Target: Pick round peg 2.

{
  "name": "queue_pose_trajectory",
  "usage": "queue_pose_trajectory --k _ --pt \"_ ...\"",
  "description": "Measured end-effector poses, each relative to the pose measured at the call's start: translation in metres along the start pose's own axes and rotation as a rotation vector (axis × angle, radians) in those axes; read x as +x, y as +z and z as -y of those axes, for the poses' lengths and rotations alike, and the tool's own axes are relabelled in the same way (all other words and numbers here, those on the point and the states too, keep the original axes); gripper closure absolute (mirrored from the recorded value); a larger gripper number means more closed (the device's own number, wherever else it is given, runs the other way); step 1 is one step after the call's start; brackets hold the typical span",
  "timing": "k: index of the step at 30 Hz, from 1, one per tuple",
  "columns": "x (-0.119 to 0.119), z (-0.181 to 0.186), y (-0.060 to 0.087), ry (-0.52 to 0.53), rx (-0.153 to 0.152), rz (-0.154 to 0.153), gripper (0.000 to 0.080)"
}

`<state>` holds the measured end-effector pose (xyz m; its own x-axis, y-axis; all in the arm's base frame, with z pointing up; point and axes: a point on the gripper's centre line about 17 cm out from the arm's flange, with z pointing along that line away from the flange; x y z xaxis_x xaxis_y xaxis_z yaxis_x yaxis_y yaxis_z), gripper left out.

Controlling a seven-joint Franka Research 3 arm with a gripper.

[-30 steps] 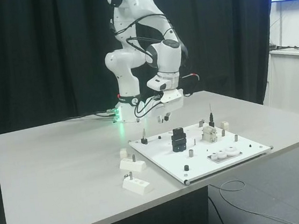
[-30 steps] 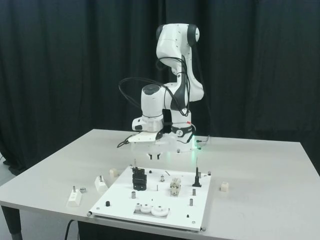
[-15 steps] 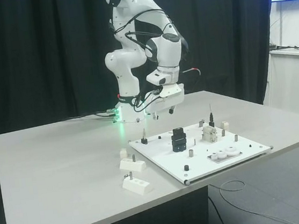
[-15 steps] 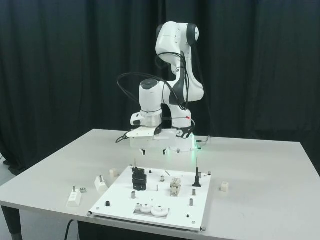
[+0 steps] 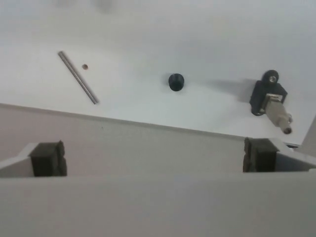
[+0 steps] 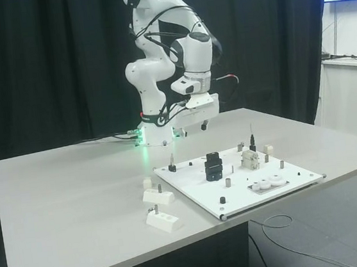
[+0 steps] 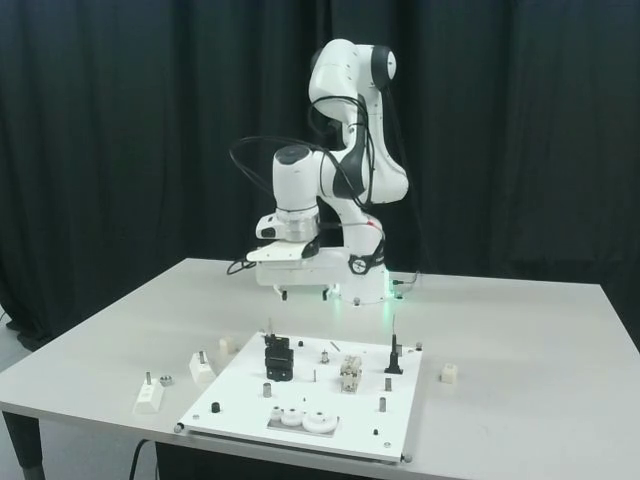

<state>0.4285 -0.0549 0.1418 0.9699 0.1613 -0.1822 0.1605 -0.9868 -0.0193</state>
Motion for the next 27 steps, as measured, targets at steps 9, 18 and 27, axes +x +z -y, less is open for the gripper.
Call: queue_pose_trajectory --k 9,18,27 --pt "-0.002 -0.005 -0.006 0.007 0.002 -0.009 0.0003" --pt "0.001 -0.008 -0.009 0.022 0.001 -0.017 0.0003" --pt "0.007 -0.015 -0.015 0.030 -0.006 -0.036 0.0003"
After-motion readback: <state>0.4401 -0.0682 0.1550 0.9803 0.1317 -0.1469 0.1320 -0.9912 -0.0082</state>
